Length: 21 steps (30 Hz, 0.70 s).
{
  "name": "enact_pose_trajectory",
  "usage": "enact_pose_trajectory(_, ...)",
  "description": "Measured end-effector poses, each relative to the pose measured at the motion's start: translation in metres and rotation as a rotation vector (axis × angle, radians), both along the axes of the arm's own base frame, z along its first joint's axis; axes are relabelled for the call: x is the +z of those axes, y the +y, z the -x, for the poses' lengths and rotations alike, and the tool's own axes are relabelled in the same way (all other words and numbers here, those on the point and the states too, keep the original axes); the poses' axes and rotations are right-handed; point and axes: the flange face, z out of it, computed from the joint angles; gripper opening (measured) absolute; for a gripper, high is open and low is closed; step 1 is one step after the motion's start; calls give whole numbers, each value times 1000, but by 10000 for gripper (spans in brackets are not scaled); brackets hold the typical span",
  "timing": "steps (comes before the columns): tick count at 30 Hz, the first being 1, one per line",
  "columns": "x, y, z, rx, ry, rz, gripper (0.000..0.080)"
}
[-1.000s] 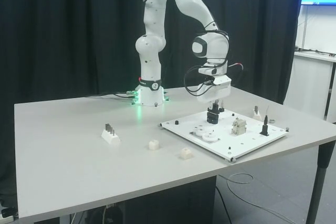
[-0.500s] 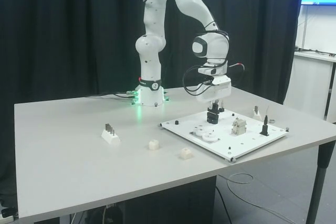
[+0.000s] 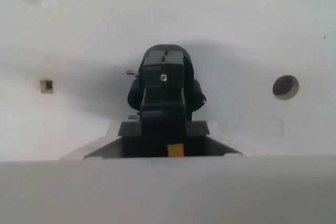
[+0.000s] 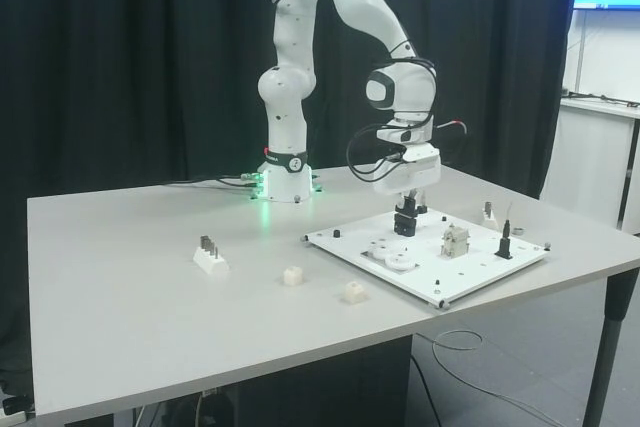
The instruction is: Insert D-SUB.
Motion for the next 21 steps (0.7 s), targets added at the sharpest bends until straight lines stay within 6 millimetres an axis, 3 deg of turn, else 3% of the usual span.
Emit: enact_pose_trajectory(21,0,-1,3,-24,-8,-7,154)
